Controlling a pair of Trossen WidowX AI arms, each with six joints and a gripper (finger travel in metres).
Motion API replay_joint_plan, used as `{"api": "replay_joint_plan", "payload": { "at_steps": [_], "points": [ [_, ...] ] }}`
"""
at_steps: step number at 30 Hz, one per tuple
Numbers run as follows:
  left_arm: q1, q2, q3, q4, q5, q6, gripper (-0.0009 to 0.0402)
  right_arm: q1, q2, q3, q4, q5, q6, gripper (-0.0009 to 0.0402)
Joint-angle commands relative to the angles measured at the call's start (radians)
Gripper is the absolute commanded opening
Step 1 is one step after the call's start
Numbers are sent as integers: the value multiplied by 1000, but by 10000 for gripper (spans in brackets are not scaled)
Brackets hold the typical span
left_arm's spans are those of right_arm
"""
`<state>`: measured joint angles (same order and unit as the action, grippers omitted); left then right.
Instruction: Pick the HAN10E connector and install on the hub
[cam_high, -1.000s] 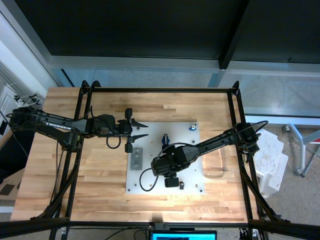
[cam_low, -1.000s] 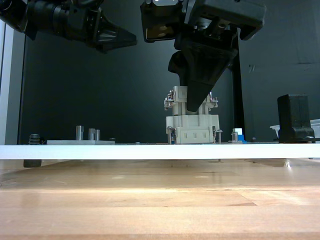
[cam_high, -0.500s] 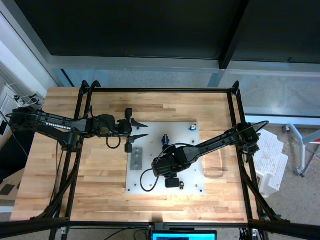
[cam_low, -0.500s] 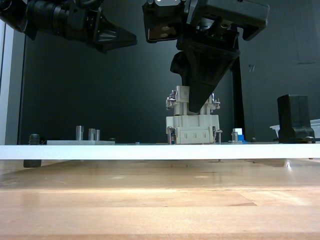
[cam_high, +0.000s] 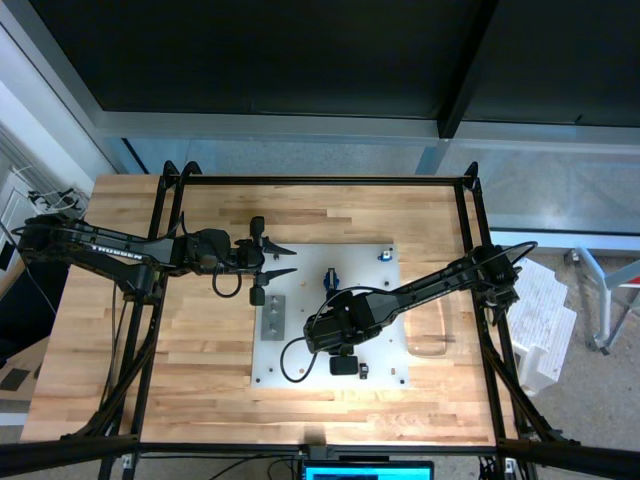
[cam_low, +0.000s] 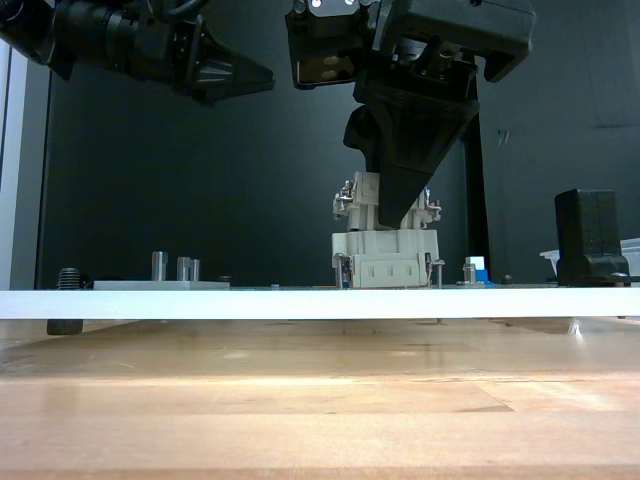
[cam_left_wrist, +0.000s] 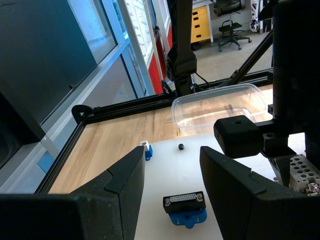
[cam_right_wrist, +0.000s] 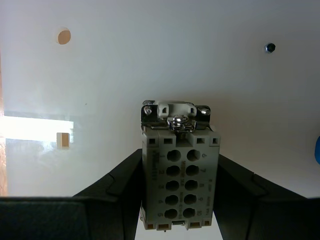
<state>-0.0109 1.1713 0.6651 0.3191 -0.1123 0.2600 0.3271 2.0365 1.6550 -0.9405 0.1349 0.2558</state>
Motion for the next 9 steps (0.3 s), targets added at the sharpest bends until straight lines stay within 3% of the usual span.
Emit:
{"api": "replay_joint_plan", "payload": {
  "at_steps": [1, 9],
  "points": [
    [0, 0, 0, 0, 0, 0, 150, -1, 2, 0, 4, 6, 6, 106],
    [0, 0, 0, 0, 0, 0, 150, -3, 2, 3, 4, 6, 21, 108]
  ]
}}
